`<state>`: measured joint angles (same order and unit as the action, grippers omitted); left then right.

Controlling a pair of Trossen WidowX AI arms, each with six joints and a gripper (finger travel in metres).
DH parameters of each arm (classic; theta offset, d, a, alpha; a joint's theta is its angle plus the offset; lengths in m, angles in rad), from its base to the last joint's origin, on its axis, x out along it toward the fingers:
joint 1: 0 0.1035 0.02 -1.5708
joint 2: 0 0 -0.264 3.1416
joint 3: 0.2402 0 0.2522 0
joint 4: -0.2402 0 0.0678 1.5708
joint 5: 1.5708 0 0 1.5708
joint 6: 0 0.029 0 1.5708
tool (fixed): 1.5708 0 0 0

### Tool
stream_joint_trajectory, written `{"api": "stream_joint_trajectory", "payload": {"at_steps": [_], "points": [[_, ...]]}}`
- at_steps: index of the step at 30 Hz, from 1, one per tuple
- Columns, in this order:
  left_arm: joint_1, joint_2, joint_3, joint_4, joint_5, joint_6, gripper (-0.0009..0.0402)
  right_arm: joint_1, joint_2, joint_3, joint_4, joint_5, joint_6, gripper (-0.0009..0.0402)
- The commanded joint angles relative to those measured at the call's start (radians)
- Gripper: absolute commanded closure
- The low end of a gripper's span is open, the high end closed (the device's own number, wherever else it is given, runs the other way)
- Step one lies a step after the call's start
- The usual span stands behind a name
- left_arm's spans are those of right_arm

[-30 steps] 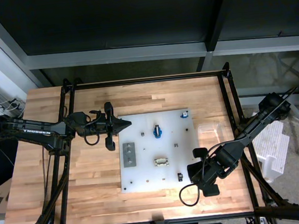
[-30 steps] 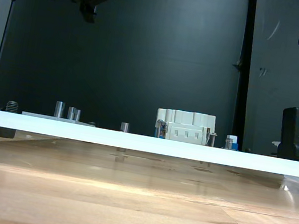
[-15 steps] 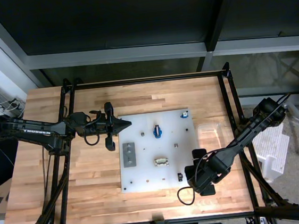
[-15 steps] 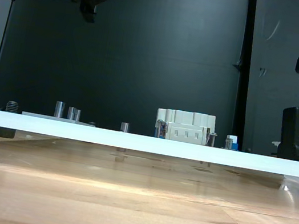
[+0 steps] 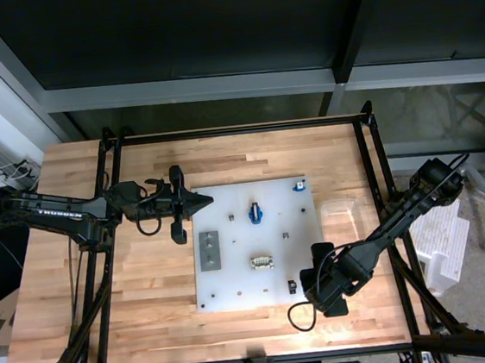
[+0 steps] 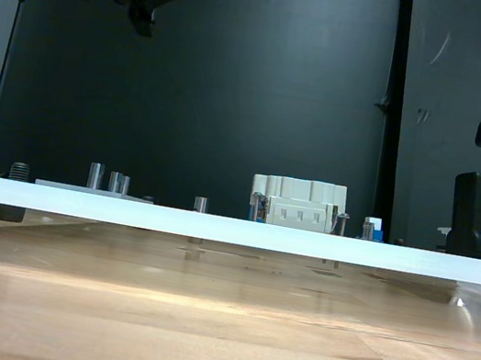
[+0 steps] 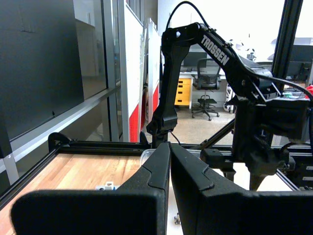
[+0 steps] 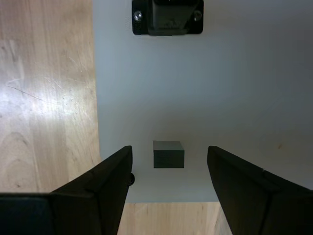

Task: Remove the 16mm bar from the taskboard and place in the container

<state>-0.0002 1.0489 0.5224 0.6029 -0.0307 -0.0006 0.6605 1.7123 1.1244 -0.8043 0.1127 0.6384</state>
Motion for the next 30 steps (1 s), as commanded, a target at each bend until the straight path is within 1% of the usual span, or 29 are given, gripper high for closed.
{"api": "stream_joint_trajectory", "payload": {"at_steps": [1,3,5,6,13,16,21,30], "points": [[0.000,0.000,0.000,0.000,0.000,0.000,0.0393,0.001,-0.001,-0.008,0.008,0.002,0.001,0.0216],[0.000,0.000,0.000,0.000,0.000,0.000,0.0393,0.002,-0.001,-0.011,0.010,0.005,0.001,0.0237],[0.000,0.000,0.000,0.000,0.000,0.000,0.0393,0.002,-0.001,-0.012,0.010,0.025,0.001,0.0262],[0.000,0.000,0.000,0.000,0.000,0.000,0.0393,0.002,-0.001,-0.011,0.010,0.027,0.001,0.0275],[0.000,0.000,0.000,0.000,0.000,0.000,0.0393,0.003,-0.006,-0.010,0.011,0.026,0.000,0.0365],[0.000,0.000,0.000,0.000,0.000,0.000,0.0393,0.003,-0.016,-0.010,0.010,0.024,0.000,0.0396],[0.000,0.000,0.000,0.000,0.000,0.000,0.0393,0.003,-0.051,-0.010,0.004,0.023,0.000,0.0384],[0.000,0.000,0.000,0.000,0.000,0.000,0.0393,-0.001,-0.180,-0.009,-0.017,0.026,0.000,0.0394]]}}
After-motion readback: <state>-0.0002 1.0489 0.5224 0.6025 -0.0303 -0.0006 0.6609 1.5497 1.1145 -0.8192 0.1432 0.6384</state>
